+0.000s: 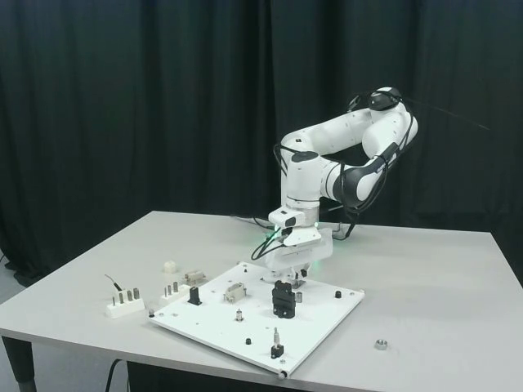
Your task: Insert small gear.
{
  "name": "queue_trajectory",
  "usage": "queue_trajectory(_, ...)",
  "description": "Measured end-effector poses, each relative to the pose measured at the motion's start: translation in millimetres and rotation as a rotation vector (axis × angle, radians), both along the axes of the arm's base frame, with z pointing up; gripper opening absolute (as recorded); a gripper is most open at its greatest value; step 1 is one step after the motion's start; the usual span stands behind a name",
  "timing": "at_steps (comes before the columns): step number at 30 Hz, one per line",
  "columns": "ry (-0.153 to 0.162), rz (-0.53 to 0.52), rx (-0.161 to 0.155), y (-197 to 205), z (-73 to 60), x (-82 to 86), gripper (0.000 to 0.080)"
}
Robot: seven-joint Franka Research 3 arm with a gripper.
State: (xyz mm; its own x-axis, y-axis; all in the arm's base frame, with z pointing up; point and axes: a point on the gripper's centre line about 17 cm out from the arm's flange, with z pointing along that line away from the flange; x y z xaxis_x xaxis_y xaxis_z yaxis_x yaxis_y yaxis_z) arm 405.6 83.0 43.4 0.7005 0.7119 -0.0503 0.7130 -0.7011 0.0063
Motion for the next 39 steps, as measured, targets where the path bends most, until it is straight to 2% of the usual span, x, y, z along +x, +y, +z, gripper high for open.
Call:
queue_trajectory(9, 0.01, -0.014, 0.014, 0.2, -0.2, -0.2, 0.0194)
queue_trajectory(19, 0.01, -0.004, 0.015, 0.6, -0.3, -0.2, 0.0194)
queue_trajectory(39, 0.012, 0.084, 0.006, 0.4, -0.6, -0.4, 0.0194)
